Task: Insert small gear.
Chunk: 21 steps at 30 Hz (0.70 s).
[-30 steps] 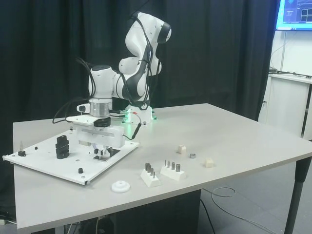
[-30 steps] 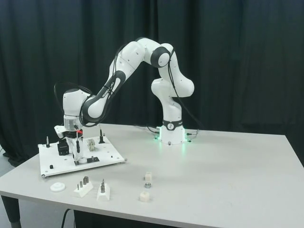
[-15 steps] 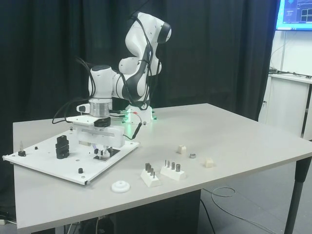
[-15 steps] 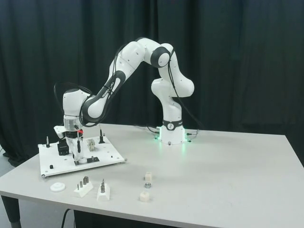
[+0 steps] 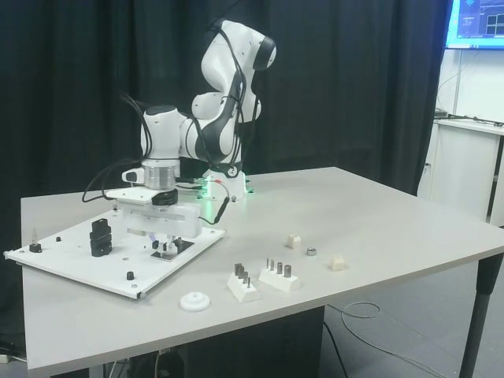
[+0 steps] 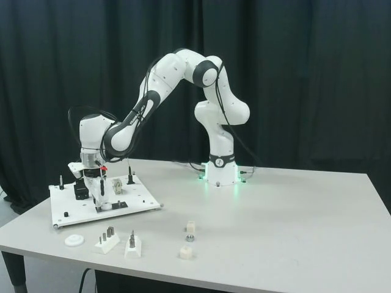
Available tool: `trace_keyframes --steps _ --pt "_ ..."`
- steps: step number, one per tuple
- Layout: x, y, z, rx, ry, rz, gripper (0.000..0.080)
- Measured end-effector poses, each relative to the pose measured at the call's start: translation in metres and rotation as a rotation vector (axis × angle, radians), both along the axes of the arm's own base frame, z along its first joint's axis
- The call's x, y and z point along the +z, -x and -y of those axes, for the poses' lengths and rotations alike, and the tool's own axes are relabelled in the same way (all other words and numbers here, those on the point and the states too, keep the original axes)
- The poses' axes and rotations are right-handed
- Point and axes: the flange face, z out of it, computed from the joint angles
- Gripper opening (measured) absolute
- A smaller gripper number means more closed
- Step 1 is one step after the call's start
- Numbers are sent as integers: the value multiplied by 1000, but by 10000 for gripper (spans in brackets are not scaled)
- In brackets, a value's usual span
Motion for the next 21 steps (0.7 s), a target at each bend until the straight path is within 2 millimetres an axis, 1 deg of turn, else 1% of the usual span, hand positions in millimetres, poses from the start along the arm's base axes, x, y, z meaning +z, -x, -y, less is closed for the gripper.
trace_keyframes --steps 21 --pt "0 0 7 -27 -47 2 196"
